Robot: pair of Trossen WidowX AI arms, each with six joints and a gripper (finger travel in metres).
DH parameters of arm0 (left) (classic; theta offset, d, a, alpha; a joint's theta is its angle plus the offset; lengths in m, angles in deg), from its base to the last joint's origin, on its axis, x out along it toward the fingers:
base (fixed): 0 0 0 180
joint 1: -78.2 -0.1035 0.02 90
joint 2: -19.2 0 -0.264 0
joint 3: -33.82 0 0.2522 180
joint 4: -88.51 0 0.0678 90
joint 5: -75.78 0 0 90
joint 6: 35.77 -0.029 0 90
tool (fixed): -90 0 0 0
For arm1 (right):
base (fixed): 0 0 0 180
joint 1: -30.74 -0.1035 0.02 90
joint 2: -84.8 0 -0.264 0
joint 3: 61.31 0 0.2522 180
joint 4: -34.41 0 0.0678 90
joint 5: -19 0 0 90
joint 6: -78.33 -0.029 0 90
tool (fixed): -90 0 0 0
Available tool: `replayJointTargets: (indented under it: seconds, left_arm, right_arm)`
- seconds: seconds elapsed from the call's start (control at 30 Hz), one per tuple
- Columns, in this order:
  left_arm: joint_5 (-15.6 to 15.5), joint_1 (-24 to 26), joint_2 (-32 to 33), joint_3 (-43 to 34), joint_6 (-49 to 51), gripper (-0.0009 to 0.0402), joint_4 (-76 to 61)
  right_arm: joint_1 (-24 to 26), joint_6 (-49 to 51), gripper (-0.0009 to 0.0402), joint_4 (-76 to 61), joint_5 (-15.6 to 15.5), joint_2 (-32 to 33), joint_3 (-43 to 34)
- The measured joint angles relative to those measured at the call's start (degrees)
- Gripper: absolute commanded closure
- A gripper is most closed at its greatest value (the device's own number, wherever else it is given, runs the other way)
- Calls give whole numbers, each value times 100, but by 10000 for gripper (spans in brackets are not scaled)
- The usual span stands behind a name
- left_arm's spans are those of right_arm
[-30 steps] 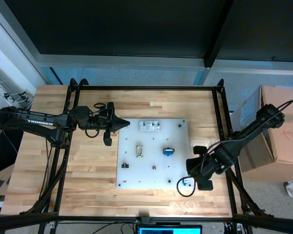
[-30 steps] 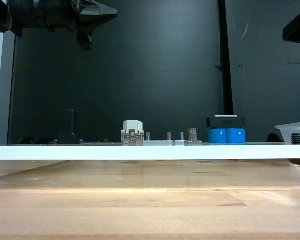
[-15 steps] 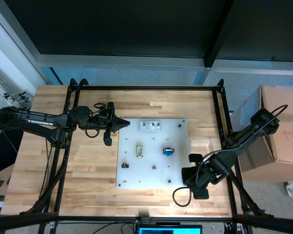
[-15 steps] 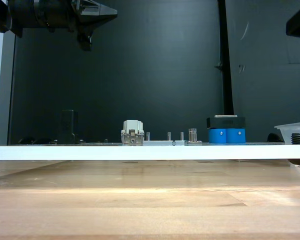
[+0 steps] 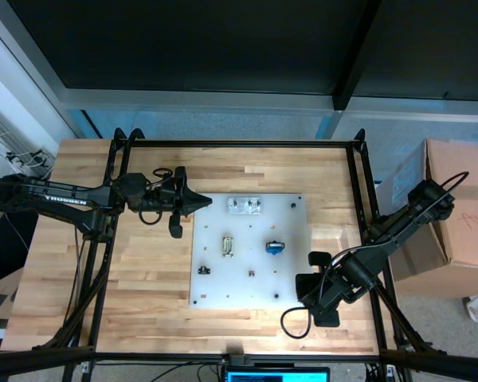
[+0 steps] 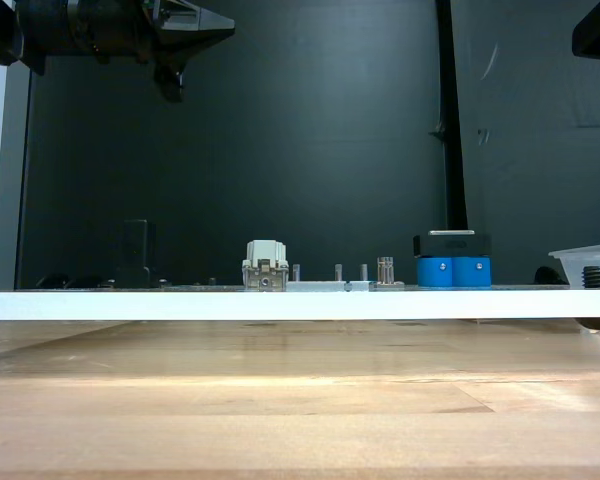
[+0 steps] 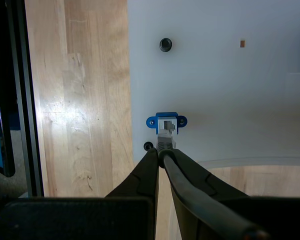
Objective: Pick the RJ45 connector and install on the taskboard
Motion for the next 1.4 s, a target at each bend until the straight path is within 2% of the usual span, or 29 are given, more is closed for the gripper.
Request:
replayJointTargets:
  seconds: [0.67, 1.2, 1.27, 1.3, 1.33, 1.4]
  left_arm:
    - [2, 0, 0, 0, 0, 393, 0]
    - [0, 0, 0, 0, 0, 393, 0]
    - [2, 0, 2, -2, 0, 393, -2]
    - [2, 0, 0, 0, 0, 393, 2]
    - [0, 0, 0, 0, 0, 393, -2]
    - [0, 0, 0, 0, 0, 393, 4]
  right_arm:
    - [37, 348, 393, 313, 133, 284, 433]
    - [39, 411, 393, 708, 195, 595, 420]
    - [42, 396, 393, 828, 11, 636, 435]
    - [31, 396, 393, 839, 61, 688, 437]
    - [28, 389, 393, 850, -52, 662, 448]
    - [13, 389, 393, 730, -44, 649, 450]
